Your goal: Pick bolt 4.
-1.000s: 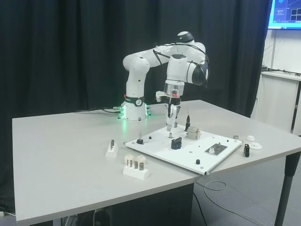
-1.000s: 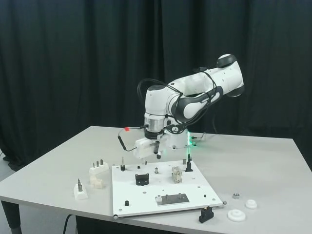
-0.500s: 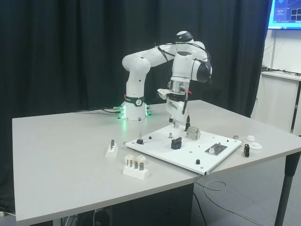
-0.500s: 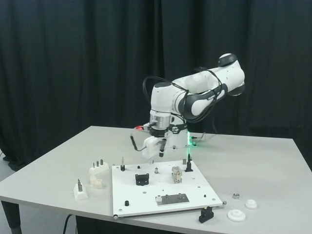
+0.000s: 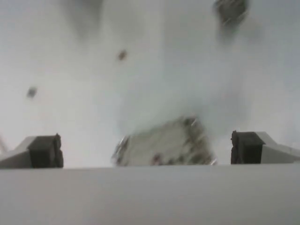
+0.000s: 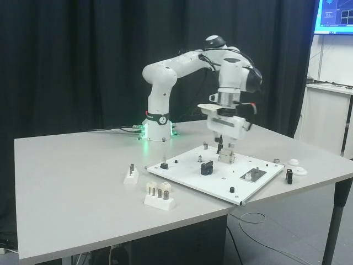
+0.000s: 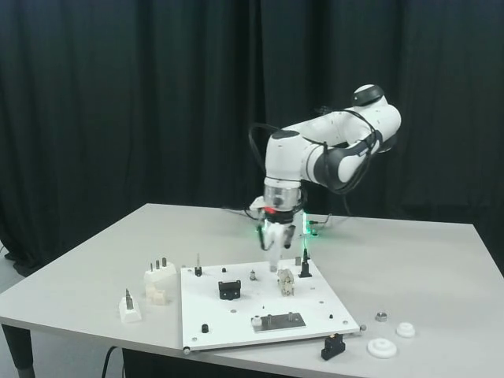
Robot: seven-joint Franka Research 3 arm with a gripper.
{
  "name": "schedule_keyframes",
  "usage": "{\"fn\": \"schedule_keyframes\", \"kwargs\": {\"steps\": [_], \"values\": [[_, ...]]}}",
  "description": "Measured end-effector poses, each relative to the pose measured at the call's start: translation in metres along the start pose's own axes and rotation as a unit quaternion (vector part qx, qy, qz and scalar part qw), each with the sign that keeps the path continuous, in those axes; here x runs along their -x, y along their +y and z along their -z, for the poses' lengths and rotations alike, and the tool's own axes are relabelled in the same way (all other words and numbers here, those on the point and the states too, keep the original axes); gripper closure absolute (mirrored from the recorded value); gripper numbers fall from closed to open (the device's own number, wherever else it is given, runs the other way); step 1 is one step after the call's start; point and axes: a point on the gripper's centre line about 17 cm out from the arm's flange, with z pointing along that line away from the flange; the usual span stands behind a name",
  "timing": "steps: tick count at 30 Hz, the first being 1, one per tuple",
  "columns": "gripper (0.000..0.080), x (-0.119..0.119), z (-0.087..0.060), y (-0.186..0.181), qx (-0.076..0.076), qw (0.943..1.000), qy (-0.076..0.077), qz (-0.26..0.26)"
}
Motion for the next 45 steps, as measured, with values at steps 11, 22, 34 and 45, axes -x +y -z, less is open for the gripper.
{"fn": "schedule_keyframes", "kwargs": {"steps": [11,22,34,45], "values": [[0.0003,0.073,-0.018,-0.050,-0.027,0.9957,-0.030,0.084],[0.0003,0.167,-0.032,-0.091,-0.032,0.9839,-0.062,0.164],[0.0003,0.250,-0.026,-0.093,-0.008,0.9748,-0.059,0.215],[0.0003,0.280,-0.036,-0.071,0.029,0.9748,-0.029,0.219]]}}
